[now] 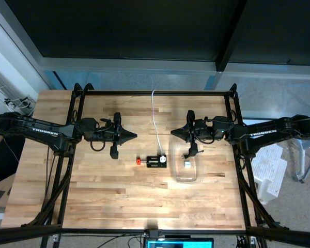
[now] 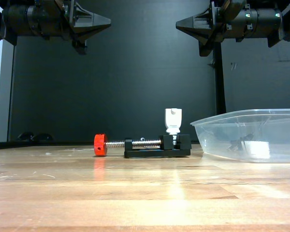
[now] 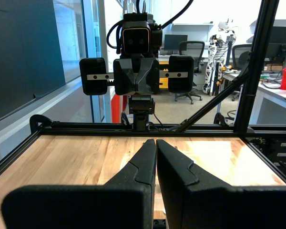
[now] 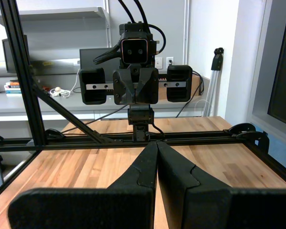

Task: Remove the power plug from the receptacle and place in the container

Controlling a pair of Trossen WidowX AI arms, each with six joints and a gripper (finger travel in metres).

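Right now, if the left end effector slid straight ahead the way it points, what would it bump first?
Probably the right end effector, which faces it tip to tip at about the same height. The gap ahead of the left end effector looks free, well above the table.

Black left gripper (image 1: pixel 134 136) and right gripper (image 1: pixel 173 134), red-knobbed clamp (image 1: pixel 155 161), clear container (image 1: pixel 188 177)

left arm (image 1: pixel 36 132) and right arm (image 1: pixel 263 132) extend level and inward, wrists straight. left gripper (image 1: pixel 134 136): fingers (image 3: pixel 143 162) pressed together along their length, nothing between them. right gripper (image 1: pixel 173 133): fingers (image 4: pixel 174 164) likewise pressed together, nothing between them. the two sets of fingertips point at each other, well apart.
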